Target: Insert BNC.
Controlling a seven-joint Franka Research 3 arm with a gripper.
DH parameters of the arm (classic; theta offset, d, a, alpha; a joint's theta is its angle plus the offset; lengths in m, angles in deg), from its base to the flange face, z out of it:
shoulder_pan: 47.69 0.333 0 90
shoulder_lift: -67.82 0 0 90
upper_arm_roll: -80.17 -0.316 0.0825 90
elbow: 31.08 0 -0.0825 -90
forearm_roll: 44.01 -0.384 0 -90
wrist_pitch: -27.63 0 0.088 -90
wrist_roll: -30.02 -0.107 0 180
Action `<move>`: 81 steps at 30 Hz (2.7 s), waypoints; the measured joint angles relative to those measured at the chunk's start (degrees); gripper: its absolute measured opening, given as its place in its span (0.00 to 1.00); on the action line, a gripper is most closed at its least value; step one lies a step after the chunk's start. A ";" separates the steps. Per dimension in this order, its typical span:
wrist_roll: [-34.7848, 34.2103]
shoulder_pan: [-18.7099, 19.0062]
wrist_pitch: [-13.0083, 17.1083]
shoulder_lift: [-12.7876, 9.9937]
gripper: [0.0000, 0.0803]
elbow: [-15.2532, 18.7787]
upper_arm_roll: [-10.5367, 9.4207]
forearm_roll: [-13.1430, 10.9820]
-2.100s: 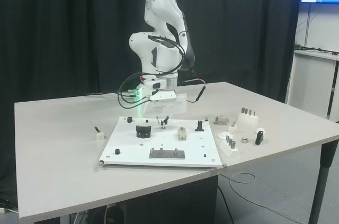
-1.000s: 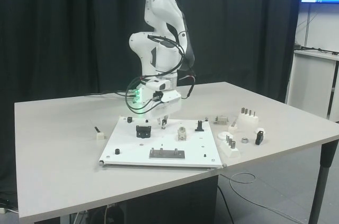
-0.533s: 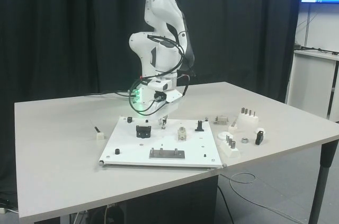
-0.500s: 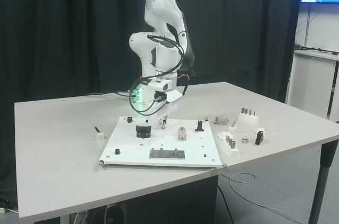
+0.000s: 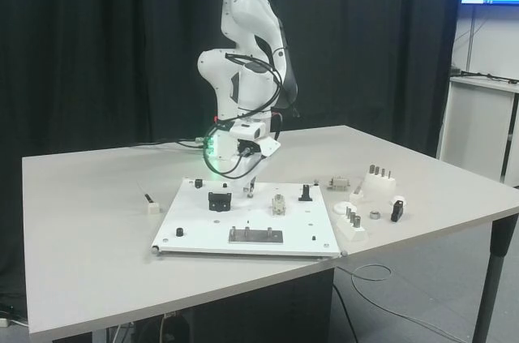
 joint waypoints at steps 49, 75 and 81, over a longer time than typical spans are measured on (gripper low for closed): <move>21.48 0.03 0.44 -0.05 0.16 0.03 0.06 0.05; 30.20 0.15 1.64 0.00 0.16 0.45 0.06 1.93; 31.99 0.17 2.19 0.19 0.16 0.81 0.06 2.12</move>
